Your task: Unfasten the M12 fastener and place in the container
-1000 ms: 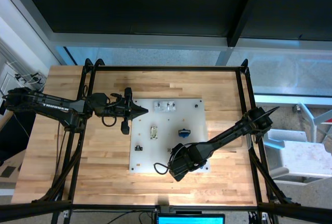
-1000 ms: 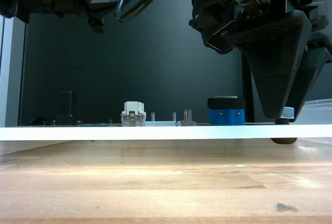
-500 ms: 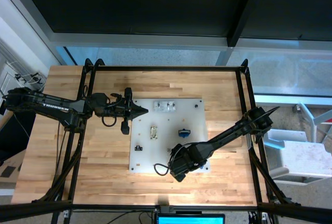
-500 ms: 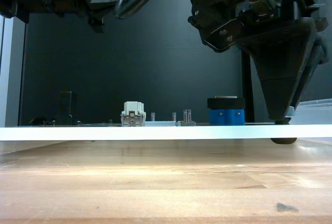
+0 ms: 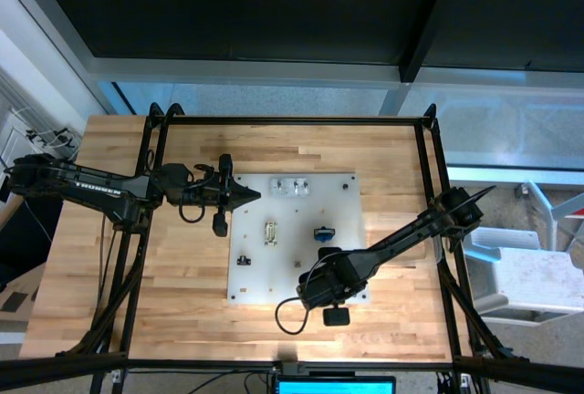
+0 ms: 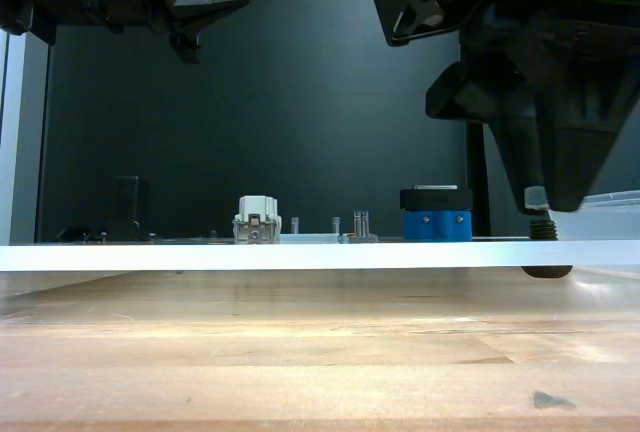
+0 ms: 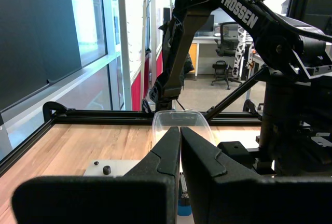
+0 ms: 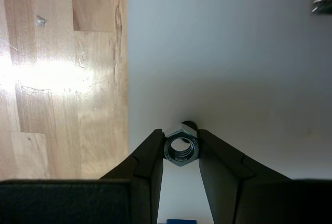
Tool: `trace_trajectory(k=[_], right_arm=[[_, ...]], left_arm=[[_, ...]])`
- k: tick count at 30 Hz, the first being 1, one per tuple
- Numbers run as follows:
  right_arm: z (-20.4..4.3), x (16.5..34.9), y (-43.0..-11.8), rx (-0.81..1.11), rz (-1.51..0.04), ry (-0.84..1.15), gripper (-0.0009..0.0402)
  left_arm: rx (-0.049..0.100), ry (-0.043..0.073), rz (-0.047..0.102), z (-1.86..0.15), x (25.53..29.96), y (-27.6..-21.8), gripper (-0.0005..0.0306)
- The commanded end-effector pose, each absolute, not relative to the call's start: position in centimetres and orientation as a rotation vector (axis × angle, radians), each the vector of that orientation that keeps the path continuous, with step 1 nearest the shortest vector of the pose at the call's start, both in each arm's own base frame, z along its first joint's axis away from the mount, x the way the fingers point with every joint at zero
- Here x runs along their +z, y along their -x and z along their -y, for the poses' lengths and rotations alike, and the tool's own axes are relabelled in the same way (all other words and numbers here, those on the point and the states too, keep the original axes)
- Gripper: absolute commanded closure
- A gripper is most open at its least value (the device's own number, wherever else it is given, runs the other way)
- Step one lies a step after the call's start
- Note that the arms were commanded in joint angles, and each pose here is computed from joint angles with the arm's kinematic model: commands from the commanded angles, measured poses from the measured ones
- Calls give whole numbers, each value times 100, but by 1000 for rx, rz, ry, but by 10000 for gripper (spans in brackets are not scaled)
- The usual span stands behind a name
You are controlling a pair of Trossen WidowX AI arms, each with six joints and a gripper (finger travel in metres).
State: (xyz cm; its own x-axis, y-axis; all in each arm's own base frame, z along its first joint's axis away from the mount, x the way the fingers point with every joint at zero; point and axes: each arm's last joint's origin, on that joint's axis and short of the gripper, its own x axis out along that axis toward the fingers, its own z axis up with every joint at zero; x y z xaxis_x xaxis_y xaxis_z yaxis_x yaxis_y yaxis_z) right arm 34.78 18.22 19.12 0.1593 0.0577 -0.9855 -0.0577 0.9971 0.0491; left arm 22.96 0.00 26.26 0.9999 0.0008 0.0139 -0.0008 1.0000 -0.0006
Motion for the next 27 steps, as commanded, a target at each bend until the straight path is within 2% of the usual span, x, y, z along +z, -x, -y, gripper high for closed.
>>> trace_trajectory(k=[1, 7, 17, 22, 27], right_arm=[[-1826, 1944, -3483, 86, -1400, -2, 377], [-1807, 2103, -3444, 101, -1363, -20, 377], [-1663, 2554, -3244, 119, -1320, -68, 377], [-1568, 2670, -3066, 110, -1340, -61, 377], [-1435, 2694, -2882, 98, -1348, -65, 377]], left_arm=[[0, 0, 14, 0, 2627, -2296, 300], [0, 0, 14, 0, 2627, -2296, 300], [1, 0, 14, -1, 2626, -2296, 300], [0, 0, 14, 0, 2626, -2296, 300], [1, 0, 14, -1, 2627, -2296, 300]])
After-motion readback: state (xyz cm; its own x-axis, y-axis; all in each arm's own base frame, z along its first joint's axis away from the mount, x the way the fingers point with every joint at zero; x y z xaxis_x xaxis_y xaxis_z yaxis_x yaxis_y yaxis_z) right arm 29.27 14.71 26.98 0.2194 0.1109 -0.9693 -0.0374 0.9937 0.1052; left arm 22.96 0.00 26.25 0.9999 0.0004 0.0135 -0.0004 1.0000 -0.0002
